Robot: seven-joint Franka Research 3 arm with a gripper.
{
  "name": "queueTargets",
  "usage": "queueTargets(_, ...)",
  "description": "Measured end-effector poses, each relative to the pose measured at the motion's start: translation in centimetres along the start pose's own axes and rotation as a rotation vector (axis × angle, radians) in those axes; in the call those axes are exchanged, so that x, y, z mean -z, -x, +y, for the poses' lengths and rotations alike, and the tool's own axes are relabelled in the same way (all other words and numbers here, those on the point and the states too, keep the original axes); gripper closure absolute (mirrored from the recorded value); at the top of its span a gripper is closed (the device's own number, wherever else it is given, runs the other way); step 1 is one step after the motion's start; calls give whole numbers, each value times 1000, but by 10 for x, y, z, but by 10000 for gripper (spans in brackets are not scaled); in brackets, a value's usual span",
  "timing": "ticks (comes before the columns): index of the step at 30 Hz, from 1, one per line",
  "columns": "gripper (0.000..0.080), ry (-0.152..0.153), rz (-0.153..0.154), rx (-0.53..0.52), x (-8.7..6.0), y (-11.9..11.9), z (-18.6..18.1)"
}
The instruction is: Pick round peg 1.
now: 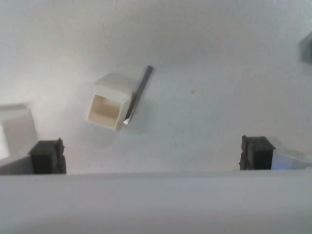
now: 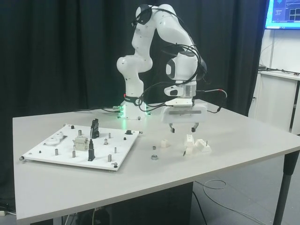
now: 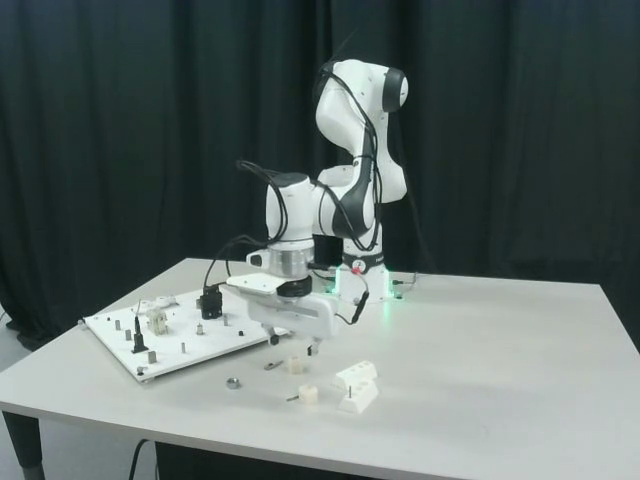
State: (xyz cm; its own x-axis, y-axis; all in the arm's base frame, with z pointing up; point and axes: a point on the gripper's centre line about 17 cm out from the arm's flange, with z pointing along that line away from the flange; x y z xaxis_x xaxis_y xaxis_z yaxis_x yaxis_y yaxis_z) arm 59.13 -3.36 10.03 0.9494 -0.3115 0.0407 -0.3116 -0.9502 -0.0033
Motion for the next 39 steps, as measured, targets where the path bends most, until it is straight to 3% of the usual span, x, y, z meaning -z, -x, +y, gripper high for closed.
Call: queueTargets(39, 3, -2, 0, 3, 4, -2, -6)
